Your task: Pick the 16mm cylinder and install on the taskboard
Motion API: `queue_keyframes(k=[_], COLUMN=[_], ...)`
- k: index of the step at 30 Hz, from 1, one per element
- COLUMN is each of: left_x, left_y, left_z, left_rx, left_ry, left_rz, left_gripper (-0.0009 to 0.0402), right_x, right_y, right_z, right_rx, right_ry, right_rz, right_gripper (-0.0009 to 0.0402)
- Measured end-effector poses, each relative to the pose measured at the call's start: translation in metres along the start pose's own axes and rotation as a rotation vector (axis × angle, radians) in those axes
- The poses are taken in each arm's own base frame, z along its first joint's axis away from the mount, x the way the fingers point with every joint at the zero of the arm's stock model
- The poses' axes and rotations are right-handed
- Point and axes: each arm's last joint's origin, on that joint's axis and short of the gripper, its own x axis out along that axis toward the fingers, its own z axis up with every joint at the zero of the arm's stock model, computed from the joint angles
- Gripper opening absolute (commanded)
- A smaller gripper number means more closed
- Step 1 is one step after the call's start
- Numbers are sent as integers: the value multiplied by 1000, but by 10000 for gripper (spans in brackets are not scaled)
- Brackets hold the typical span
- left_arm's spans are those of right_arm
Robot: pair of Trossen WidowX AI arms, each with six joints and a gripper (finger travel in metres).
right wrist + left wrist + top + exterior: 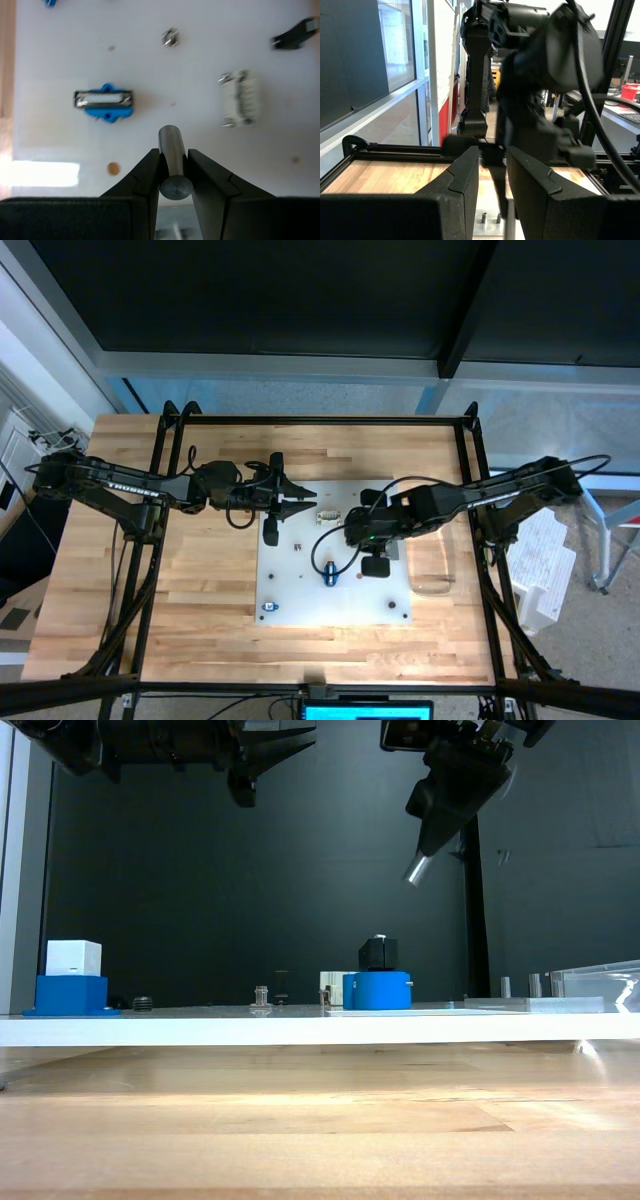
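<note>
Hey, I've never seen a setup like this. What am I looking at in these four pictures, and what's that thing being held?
Two black robot arms, left and right, stand at the sides of a wooden table. One picture looks down from above and one looks level along the tabletop. The other two come from small cameras on each arm, looking along its hand. On the table lies a white board carrying a blue connector and other small fittings, with a clear tray beside it. The right hand hovers above the board, gripping a short grey metal cylinder. The left hand hangs in the air over the board's left side, open and empty.
</note>
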Motion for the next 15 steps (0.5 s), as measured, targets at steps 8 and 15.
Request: queue_keyframes(k=[8,15], left_x=[0,0], left_y=[0,0], left_z=[0,0], left_rx=[0,0], left_ry=[0,0], left_rz=[0,0], left_gripper=[74,74], right_x=[25,39], right_y=[18,29], right_z=[6,9], right_rx=[-39,-39], right_ry=[153,346], right_rz=[-9,-11], right_gripper=[0,0])
